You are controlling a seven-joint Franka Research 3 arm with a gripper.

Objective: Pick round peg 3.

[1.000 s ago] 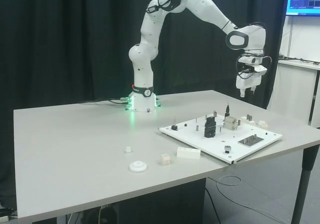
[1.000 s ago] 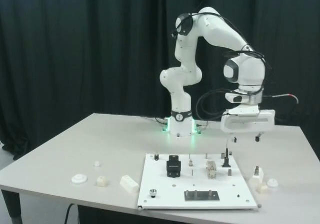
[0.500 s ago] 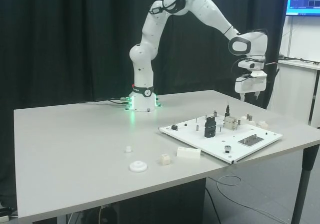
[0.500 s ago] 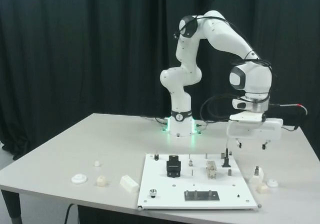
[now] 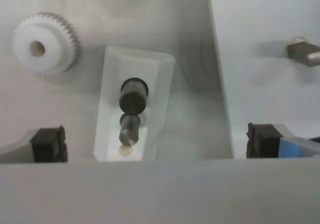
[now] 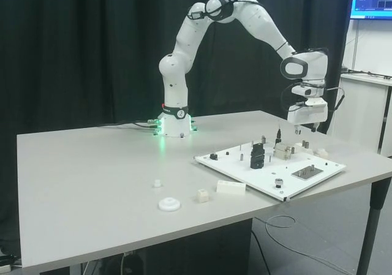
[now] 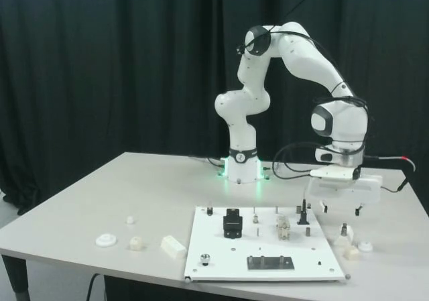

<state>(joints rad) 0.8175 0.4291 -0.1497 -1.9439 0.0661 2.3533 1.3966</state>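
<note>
The gripper (image 5: 155, 146) is spread wide: in the wrist view its two black fingertips (image 5: 48, 144) stand far apart with nothing between them. Between the fingertips, lower down, lies a white holder block (image 5: 134, 107) on the grey table (image 5: 65, 99). The round peg (image 5: 132, 112) stands in this block, seen end-on, with a black head and a grey shaft. A white gear (image 5: 44, 43) lies just beside the block. The white board (image 5: 265, 84) edge runs past the block on its other side, and a small grey part (image 5: 305, 53) sits on the board.

In the second room view the gripper (image 7: 340, 209) hangs at the right of the frame, above the holder block (image 7: 346, 236) and gear (image 7: 365, 246), just off the right edge of the board (image 7: 265, 254). The white arm (image 7: 295, 53) arches from its base at centre frame. At lower left, a second white gear (image 7: 105, 240) and three small white parts (image 7: 173, 247) lie on the table (image 7: 134, 187).
</note>
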